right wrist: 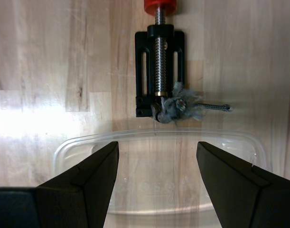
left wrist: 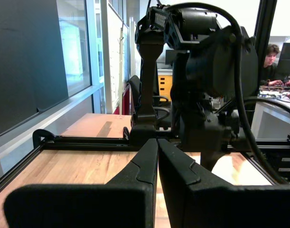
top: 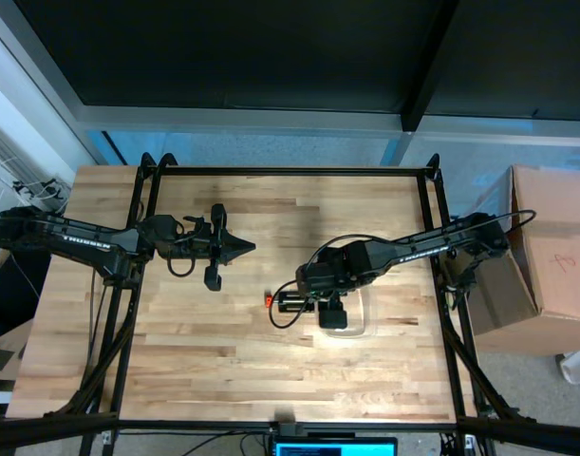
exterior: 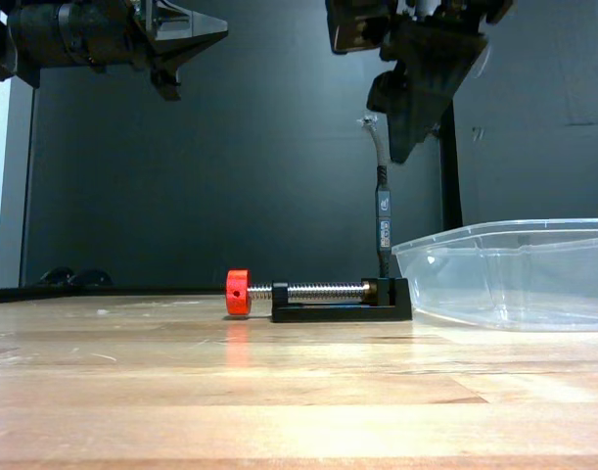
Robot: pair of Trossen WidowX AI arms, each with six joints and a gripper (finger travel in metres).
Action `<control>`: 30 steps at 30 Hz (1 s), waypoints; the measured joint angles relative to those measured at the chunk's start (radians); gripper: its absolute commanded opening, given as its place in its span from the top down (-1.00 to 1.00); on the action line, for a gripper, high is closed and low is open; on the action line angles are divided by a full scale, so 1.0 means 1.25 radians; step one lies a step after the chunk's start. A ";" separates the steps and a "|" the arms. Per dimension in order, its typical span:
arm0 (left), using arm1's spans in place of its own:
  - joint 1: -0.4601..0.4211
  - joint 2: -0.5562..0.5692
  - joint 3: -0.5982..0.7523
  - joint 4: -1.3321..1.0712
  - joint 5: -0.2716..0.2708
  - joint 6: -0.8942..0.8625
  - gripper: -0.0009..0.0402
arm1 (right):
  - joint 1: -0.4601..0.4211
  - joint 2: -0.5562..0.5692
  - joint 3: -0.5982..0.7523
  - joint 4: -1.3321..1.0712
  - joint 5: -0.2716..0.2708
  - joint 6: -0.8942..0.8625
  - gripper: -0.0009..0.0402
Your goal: Remove the USB-C connector from the USB-C receptacle and place in the container
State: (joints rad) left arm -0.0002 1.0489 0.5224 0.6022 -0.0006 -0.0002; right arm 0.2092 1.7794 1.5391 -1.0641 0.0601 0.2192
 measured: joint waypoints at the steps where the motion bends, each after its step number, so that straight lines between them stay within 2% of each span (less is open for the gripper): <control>1: 0.000 0.000 0.000 0.000 0.000 0.000 0.96 | 0.000 0.007 0.000 0.001 0.000 0.000 -0.15; 17: 0.000 0.000 0.000 0.000 0.000 0.000 0.96 | 0.000 0.066 -0.025 0.033 0.000 -0.003 -0.14; 30: 0.000 0.000 0.000 0.000 0.000 0.000 0.96 | 0.000 0.066 -0.067 0.081 0.000 -0.007 0.26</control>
State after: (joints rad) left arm -0.0002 1.0489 0.5228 0.6025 -0.0006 -0.0002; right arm 0.2089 1.8618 1.4551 -0.9634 0.0601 0.2104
